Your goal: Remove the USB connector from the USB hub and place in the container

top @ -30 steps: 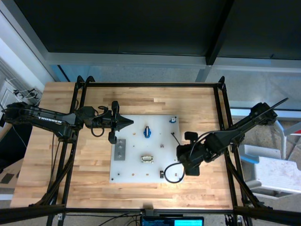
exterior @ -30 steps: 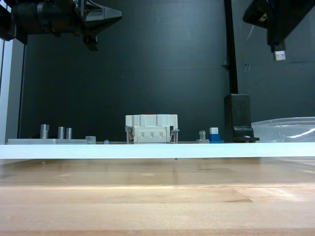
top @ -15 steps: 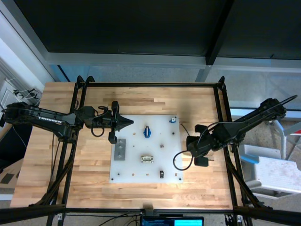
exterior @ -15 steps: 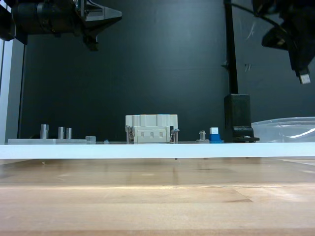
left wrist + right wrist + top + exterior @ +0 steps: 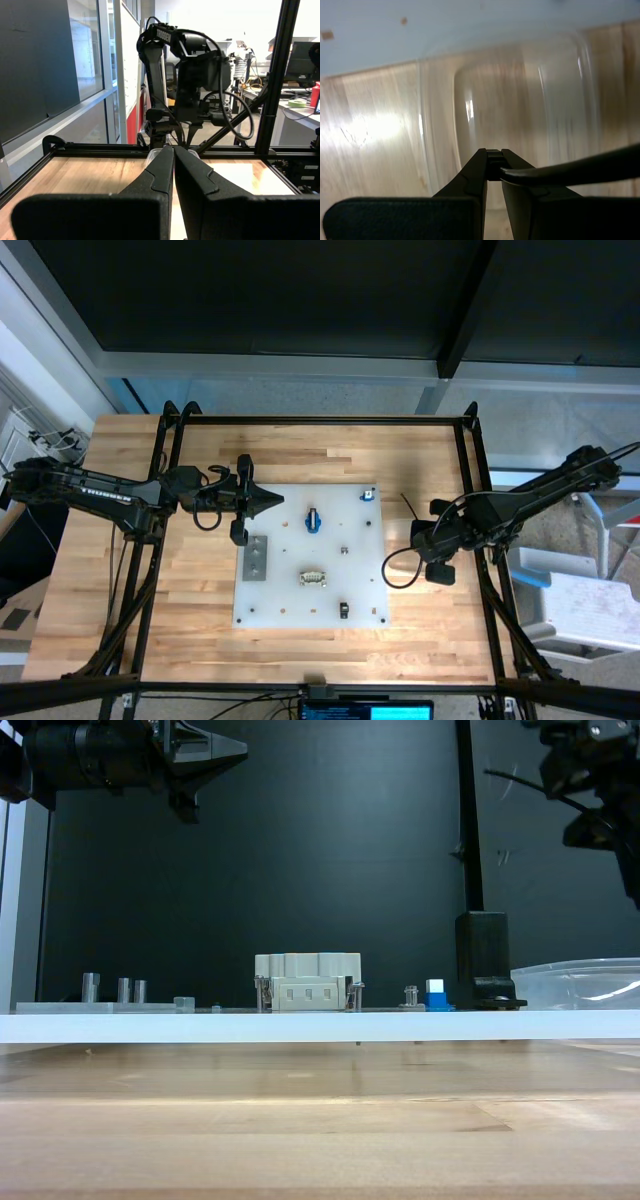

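Grips connector (image 5: 494, 167) between right gripper's (image 5: 493, 153) fingers, clamped on the plug, above container (image 5: 437, 150) on table just right of board (image 5: 285, 600); lead curves off to one side. Shows hub (image 5: 343, 610) at board's near edge, well apart from connector. Holds left gripper (image 5: 173, 156) high over board's far-left corner, fingers together.

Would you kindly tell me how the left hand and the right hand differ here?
The left hand is shut on nothing; the right hand grips the USB connector. The left hand hovers above the far-left corner of the board; the right hand hangs over the container. Both are black and raised.
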Motion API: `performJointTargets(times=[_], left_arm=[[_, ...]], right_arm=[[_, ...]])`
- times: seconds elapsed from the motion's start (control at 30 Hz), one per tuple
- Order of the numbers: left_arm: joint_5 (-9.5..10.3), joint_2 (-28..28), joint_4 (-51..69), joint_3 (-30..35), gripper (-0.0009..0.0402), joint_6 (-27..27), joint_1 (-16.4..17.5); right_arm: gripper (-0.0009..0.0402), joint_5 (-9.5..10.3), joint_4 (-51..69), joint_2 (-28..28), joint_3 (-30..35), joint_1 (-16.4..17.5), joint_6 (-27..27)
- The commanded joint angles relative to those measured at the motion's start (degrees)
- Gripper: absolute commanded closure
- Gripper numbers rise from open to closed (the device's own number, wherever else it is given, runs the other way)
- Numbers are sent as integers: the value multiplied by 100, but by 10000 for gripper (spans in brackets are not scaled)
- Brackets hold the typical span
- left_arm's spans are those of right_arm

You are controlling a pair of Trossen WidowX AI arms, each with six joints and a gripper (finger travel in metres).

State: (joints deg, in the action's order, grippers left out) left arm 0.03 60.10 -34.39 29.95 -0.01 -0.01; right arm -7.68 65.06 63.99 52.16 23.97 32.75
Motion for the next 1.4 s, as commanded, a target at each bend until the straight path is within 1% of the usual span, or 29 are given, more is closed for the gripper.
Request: performJointTargets(times=[0.03, 0.1, 0.2, 0.37, 1.03, 1.1, 1.2, 1.4], left_arm=[[0, 2, 0, 0, 392, 2, 2], [0, 0, 0, 0, 393, 2, 0], [0, 0, 0, 0, 392, 2, 0], [0, 2, 0, 0, 393, 2, 0], [0, 2, 0, 0, 392, 2, 0], [0, 2, 0, 0, 393, 2, 0], [0, 2, 0, 0, 392, 2, 2], [0, 2, 0, 0, 392, 2, 0]], right_arm=[[393, 35, -2, -179, -236, -26, 114], [393, 48, -4, -295, -367, -39, 138], [393, 184, -4, -459, -557, -107, 140], [393, 184, -17, -551, -693, -136, 136], [390, 184, -87, -549, -697, -138, 136], [380, 184, -87, -549, -697, -138, 133], [351, 179, -90, -549, -697, -138, 140], [269, 175, -125, -549, -695, -138, 166]])
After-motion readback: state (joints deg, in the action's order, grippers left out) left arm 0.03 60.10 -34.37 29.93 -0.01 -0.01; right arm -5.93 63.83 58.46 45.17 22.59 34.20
